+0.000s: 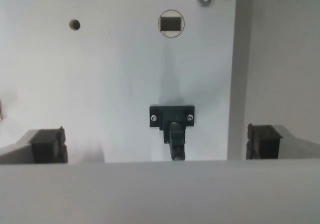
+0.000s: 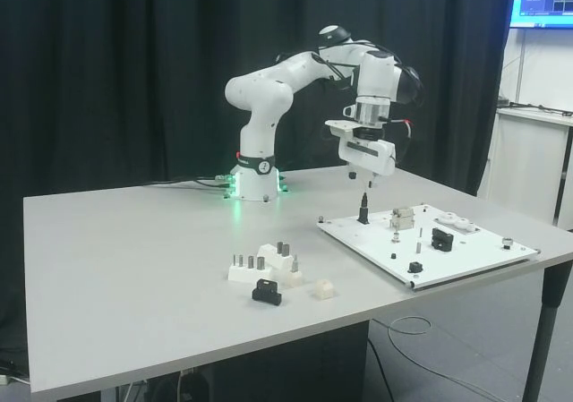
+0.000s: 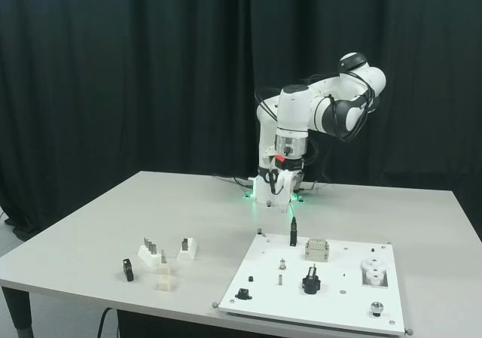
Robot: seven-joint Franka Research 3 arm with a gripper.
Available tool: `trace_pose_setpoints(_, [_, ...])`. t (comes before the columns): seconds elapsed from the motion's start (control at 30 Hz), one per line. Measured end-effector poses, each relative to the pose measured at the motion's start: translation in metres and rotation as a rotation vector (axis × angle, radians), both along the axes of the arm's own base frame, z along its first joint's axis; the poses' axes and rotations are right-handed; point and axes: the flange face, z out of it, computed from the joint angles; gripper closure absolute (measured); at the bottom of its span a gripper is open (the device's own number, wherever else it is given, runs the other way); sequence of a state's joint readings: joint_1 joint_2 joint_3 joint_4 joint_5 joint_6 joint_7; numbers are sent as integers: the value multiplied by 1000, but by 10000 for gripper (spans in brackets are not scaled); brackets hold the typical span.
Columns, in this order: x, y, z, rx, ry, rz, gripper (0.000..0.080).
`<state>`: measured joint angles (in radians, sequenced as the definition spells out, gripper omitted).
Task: Pick square peg 3.
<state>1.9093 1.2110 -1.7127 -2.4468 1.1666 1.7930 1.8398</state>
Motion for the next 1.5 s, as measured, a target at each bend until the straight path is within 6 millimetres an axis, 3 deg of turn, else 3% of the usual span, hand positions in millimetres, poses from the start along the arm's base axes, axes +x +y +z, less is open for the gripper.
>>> trace_pose_setpoints(0.73, [1,-3,1,-16,5,93,3])
trace_pose_setpoints(1.5, [3,-25,-7,-55,31,443,3])
